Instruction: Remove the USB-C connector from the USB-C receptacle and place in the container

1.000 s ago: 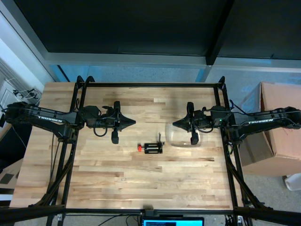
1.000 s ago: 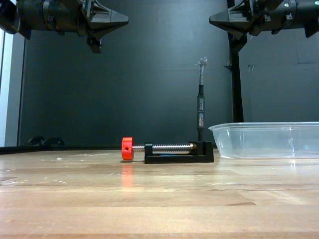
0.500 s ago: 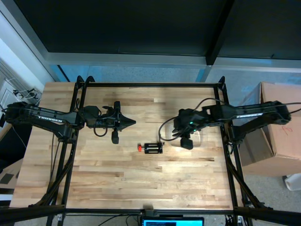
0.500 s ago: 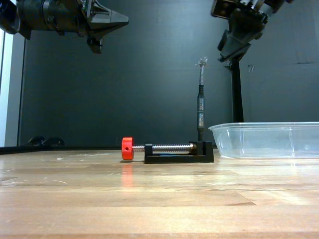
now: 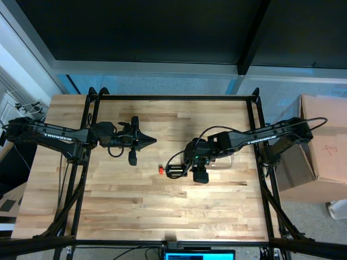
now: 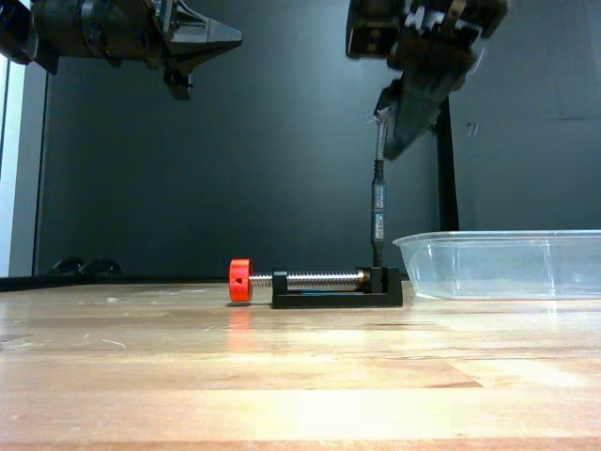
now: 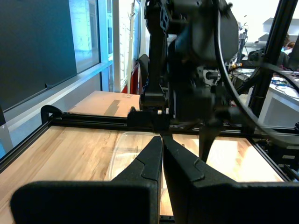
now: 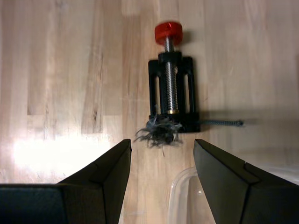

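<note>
While the left gripper (image 5: 153, 141) hangs high over the wooden table (image 5: 135, 208), at about 10 o'clock from the screw clamp (image 5: 174, 171) in the high view, its fingers (image 7: 154, 156) are pressed flat together with nothing between them. The right gripper (image 6: 392, 143) points steeply downward directly above the clamp's 3 o'clock end. Its fingers (image 8: 110, 175) are spread wide and grip nothing. The frayed top of the cable stub (image 8: 159, 131) sits in the gap between them, with bare table showing on either side of it.

The USB-C connector (image 6: 378, 211) stands upright, its lower end going into the black end block of the clamp; the USB-C receptacle itself cannot be made out there. From the low view, the gripper's tip is level with the frayed top, well above the connector body. The clamp lies flat, its red knob (image 6: 240, 280) at the 9 o'clock end. The clear plastic container (image 6: 498, 268) rests on the table just beside the clamp, at 3 o'clock
</note>
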You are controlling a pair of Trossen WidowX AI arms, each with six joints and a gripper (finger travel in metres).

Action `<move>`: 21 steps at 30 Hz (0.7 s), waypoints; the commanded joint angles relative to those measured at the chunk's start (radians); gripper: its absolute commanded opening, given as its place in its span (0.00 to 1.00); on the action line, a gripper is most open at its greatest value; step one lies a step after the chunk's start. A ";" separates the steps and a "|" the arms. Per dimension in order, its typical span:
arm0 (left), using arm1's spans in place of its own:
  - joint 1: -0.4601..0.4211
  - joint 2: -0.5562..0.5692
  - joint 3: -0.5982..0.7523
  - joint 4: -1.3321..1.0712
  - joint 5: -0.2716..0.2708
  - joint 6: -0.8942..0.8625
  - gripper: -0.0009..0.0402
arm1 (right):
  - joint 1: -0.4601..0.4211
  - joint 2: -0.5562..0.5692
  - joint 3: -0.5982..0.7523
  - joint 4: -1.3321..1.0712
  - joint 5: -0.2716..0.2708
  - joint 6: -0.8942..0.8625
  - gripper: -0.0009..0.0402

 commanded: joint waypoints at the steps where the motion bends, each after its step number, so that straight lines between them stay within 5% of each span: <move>1: 0.000 0.000 0.000 -0.001 0.000 0.000 0.02 | 0.004 0.022 -0.006 0.016 0.034 0.015 0.47; 21: 0.000 0.000 0.000 0.000 0.000 0.000 0.02 | 0.035 0.027 -0.153 0.251 0.070 0.061 0.47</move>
